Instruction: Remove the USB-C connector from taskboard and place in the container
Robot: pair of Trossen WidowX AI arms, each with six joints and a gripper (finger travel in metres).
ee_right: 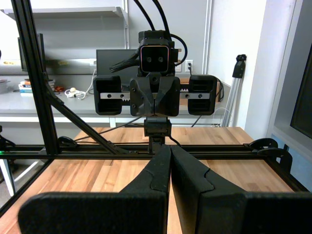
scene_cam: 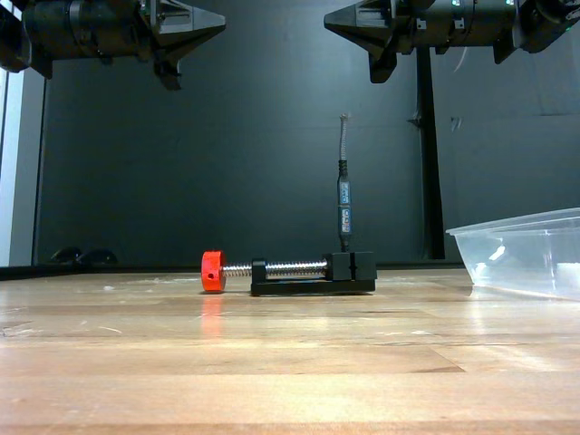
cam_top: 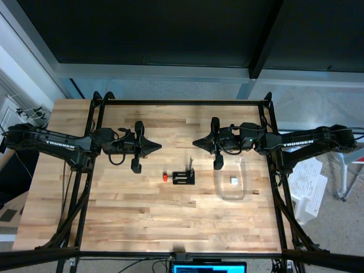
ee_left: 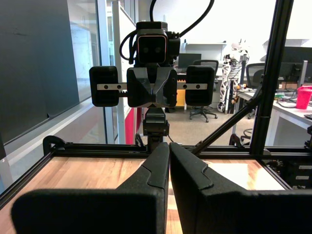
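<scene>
left end effector (cam_top: pixel 158 147) | right end effector (cam_top: pixel 195 143): raised, closed | USB-C connector (scene_cam: pixel 344 207): below, between

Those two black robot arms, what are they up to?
Nothing is being handled yet. The left gripper and right gripper hover above the wooden table, fingers shut, pointing at each other and holding nothing. Below, the slim dark USB-C connector stands upright in the small black taskboard with the orange-red knob. The clear plastic container sits on the right arm's side, with just a tiny white block inside.
</scene>
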